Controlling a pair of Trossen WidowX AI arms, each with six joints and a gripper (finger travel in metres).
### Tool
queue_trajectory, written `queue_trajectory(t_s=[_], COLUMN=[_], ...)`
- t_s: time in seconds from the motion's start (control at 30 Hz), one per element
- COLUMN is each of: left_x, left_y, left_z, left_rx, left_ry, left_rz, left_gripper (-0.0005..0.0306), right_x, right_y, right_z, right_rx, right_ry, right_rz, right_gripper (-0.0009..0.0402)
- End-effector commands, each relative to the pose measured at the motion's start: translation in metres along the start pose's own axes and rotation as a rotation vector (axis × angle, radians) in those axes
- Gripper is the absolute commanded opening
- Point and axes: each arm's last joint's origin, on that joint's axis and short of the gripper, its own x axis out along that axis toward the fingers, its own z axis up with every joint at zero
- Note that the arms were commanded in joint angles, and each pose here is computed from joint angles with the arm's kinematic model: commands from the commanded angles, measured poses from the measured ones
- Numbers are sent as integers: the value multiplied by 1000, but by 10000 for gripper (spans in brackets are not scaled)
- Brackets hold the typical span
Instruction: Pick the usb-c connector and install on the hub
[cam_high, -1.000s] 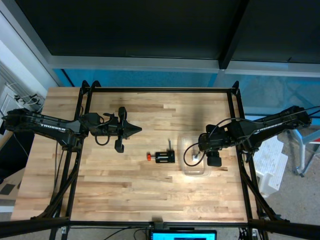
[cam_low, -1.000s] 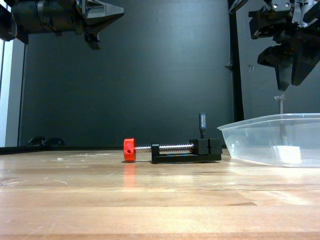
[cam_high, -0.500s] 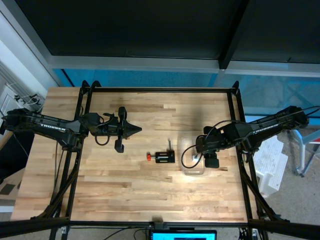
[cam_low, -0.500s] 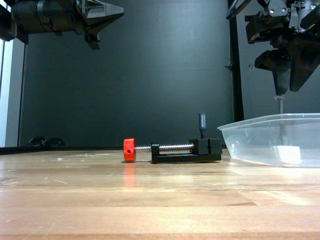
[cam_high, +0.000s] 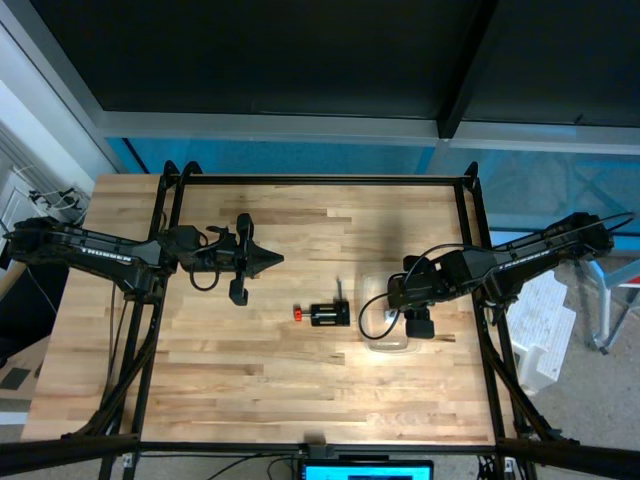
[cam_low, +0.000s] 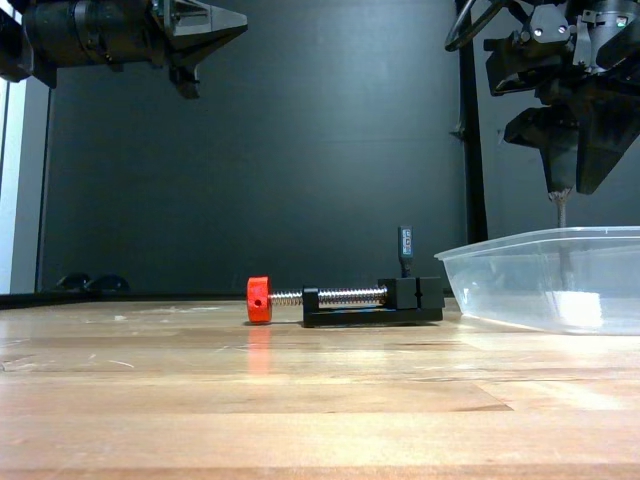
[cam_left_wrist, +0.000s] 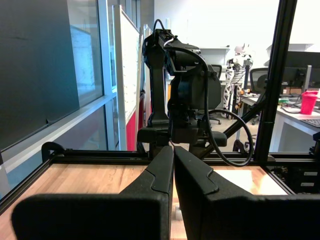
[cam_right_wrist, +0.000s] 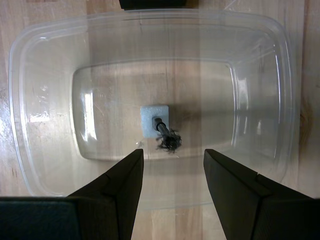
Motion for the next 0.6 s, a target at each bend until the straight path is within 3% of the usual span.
queue_trajectory(t_s=[0.03, 0.6], left_x=[0, 0], left_y=[0, 0], left_z=[0, 0], left_rx=[0, 0], left_ry=[0, 0], left_rz=[0, 0], left_gripper=[0, 0], right_x=[0, 10], right_y=[1, 6], right_z=[1, 6], right_rx=[-2, -10], right_ry=[-5, -2], right_rz=[2, 5], right_gripper=[167, 137])
